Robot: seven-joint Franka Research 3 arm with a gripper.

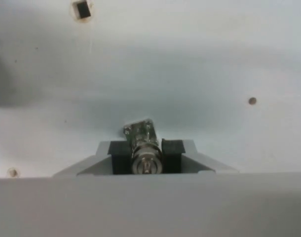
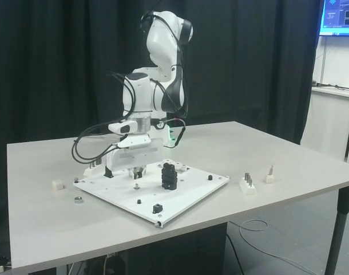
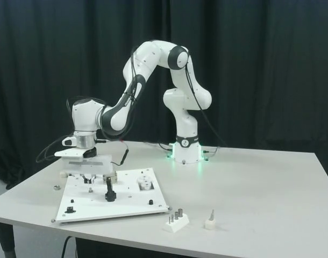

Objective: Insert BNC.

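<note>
The BNC connector [image 1: 144, 148] sits pinched between the two black fingertip pads [image 1: 119, 157] of the gripper [image 1: 146, 157], its metal barrel pointing down toward the white board [image 1: 190, 74], which in the wrist view shows no socket directly beneath it that I can make out. Judging by its look, the connector is a small, stiff metal part, light but smooth-sided, so it is likely to twist or slide in the pads if pushed off-axis; the sensible hold is across the barrel body near its upper end, as it appears to be held, leaving the mating end free. It probably needs a straight, well-aligned push, and perhaps a turn, to seat. In the first room view the gripper [image 2: 134, 166] hangs low over the rear part of the white board [image 2: 191, 186], near a small post [image 2: 137, 184] and a black upright fixture [image 2: 168, 175] standing a little way off. A second, smaller black block [image 2: 157, 207] sits near the board's front corner. Off the board, on the grey table [image 2: 289, 149], lie a white cube [image 2: 58, 184], a metal nut [image 2: 78, 199], and, well apart on the other side, a white holder with pins [image 2: 248, 183] and a small white stand [image 2: 269, 175].
</note>
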